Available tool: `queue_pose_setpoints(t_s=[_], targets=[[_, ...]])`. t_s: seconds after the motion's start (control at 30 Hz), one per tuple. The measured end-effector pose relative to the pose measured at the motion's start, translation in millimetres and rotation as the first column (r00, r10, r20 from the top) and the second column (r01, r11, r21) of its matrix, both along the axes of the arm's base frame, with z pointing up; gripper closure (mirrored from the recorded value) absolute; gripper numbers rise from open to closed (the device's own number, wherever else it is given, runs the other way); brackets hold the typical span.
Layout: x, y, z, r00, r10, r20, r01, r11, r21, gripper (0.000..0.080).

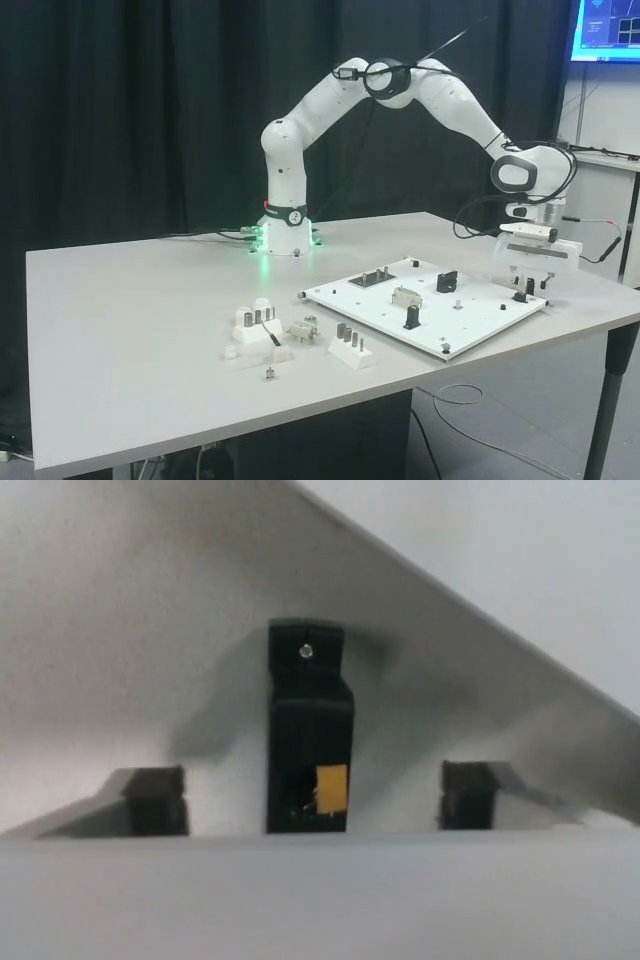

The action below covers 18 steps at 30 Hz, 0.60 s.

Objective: Pick D-SUB.

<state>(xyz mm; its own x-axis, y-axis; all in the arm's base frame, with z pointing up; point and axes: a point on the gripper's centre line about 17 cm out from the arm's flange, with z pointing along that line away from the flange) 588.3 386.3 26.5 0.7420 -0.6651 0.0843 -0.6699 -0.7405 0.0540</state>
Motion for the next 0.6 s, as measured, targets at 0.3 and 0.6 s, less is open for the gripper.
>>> queue_pose_setpoints(t_s=[0.3, 0.6], targets=[[0.9, -0.5, 1.3, 1.000, -0.011, 0.014, 0.011, 1.000, -0.009, 0.0471], [1.1, 2.1, 2.2, 1.000, -0.005, 0.022, 0.006, 1.000, -0.010, 0.0649]])
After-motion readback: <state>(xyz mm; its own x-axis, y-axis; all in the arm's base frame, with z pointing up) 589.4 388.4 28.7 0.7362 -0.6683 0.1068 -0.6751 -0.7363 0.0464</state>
